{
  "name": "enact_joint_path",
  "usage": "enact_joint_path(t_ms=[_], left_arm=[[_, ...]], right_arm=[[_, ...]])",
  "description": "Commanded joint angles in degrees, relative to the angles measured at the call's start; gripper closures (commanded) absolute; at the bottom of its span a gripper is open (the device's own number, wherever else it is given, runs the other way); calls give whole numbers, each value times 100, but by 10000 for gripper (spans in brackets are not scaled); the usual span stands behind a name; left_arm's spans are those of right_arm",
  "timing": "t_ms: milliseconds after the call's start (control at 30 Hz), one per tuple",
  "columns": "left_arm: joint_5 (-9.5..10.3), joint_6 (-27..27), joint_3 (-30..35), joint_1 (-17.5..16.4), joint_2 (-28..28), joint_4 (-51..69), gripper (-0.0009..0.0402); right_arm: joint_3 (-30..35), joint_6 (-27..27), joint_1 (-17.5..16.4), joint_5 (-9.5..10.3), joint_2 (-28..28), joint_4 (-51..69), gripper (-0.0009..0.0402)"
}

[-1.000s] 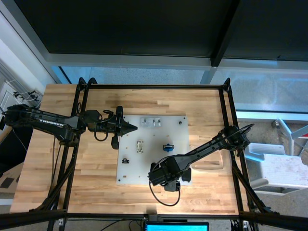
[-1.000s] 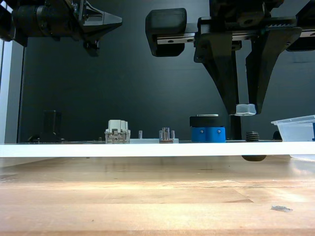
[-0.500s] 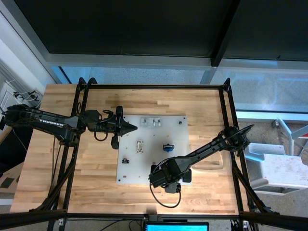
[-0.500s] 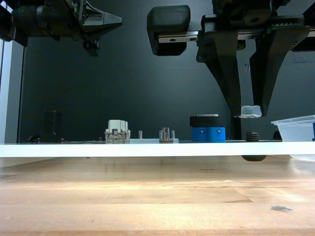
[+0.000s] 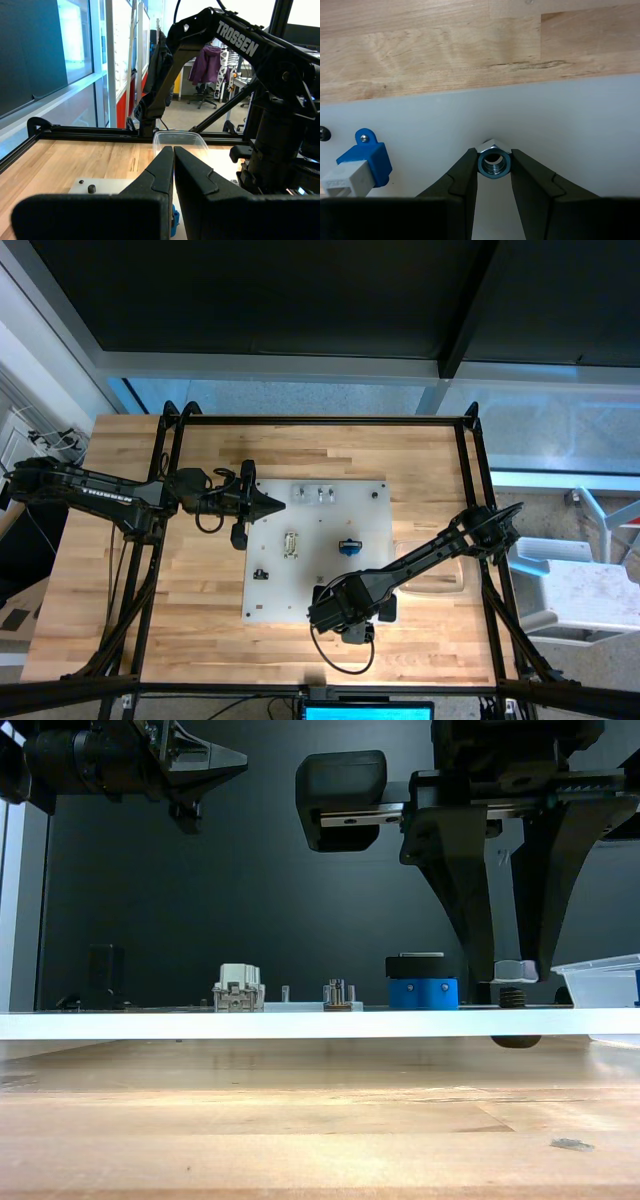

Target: Pick the M12 fastener and fasten on the M12 threads

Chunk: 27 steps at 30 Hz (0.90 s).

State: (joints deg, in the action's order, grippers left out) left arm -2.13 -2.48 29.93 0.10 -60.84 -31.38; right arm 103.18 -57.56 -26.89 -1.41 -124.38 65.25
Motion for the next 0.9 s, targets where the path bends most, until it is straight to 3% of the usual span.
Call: enact_joint_path(t_ms=[33,633,900], left_arm=[[0,0,2,-2,-2,2,393],[0,0,2,-2,-2,2,393],[0,0,2,-2,-2,2,393]], right_arm=[[-11,2,0,2,-13,-9,389],[-280,221,7,2,-11,-295,389],[-280,1235,48,-4,-4,-304,389]])
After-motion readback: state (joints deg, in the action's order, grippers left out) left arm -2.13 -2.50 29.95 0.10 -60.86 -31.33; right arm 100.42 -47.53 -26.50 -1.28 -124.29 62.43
